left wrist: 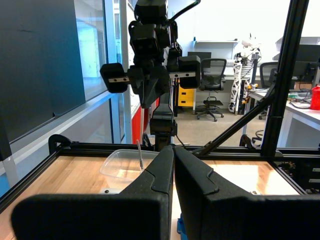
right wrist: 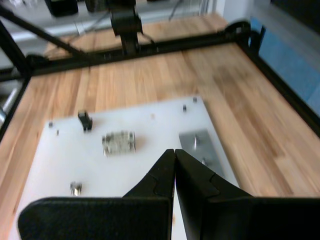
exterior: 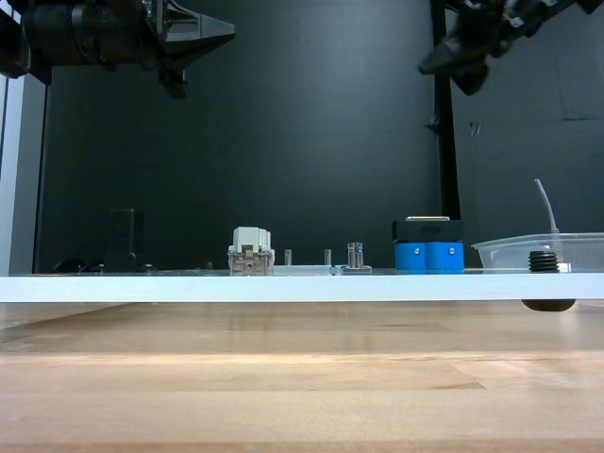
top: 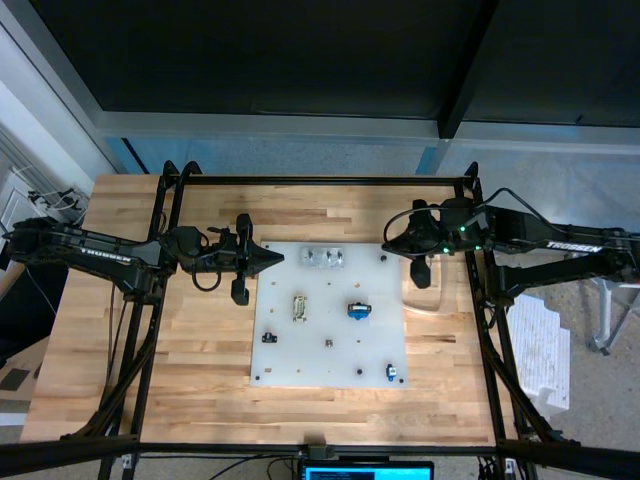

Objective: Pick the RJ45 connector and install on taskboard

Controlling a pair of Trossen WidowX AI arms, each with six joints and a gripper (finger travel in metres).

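The taskboard [top: 300, 350] is a white square panel lying in the middle of the table, also seen edge-on [exterior: 283, 286] and from above [right wrist: 100, 165]. My left gripper [top: 272, 258] hovers high over the board's left edge, pointing right, its fingers [left wrist: 160, 170] shut with nothing between them. My right gripper [top: 388, 243] hangs high over the board's far right corner, pointing left, its fingers [right wrist: 160, 175] shut and empty. I cannot make out the RJ45 connector. A thin whitish stem [exterior: 545, 206] stands in the clear tray [top: 425, 288].
On the board are a blue fitting [top: 358, 310], silver blocks [top: 323, 258], a grey housing [top: 298, 308] and small black parts. The clear tray [left wrist: 122, 165] sits just off the board's right edge. Black frame rails [top: 320, 181] run around the table.
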